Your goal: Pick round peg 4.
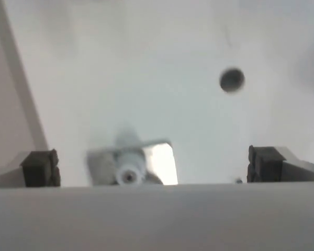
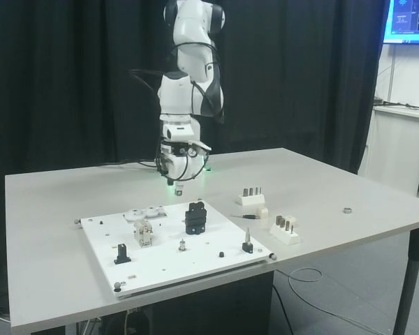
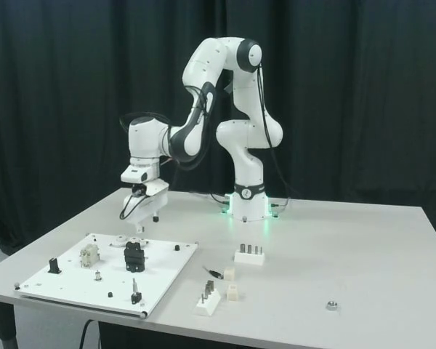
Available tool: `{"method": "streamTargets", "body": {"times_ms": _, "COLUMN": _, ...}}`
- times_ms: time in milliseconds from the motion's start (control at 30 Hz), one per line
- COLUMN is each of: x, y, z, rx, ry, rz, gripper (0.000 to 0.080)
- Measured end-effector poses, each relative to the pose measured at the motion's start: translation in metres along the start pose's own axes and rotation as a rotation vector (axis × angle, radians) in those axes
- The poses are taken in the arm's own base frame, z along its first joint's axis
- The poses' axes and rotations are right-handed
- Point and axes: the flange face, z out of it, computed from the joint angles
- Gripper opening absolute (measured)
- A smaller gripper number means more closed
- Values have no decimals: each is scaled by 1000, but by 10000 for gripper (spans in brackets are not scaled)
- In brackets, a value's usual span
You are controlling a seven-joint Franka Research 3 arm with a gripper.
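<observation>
Round peg 4 cannot be told apart from the other pegs. Pegs stand upright in two white holders [image 2: 250,199] [image 2: 285,231] on the grey worktop [image 2: 321,178], well apart from the claw [image 2: 174,173] and lower than it. The claw hovers over the white board [image 2: 160,262], fingers [image 1: 39,168] spread wide and holding nothing. A small grey fitting [image 1: 130,166] sits below, between them.

Board [image 2: 195,269] lies on table [image 2: 321,181] (peg holders [image 2: 251,199] beside).
</observation>
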Motion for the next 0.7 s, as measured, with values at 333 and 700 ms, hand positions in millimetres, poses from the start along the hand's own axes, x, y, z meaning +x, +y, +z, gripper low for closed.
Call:
{"method": "streamTargets", "body": {"times_ms": 333, "x": 11, "y": -39, "z": -16, "rx": 47, "ry": 21, "rz": -26, "gripper": 800}}
{"method": "streamTargets", "body": {"times_ms": 700, "x": 37, "y": -79, "z": -28, "rx": 114, "ry": 5, "rz": -44, "gripper": 800}}
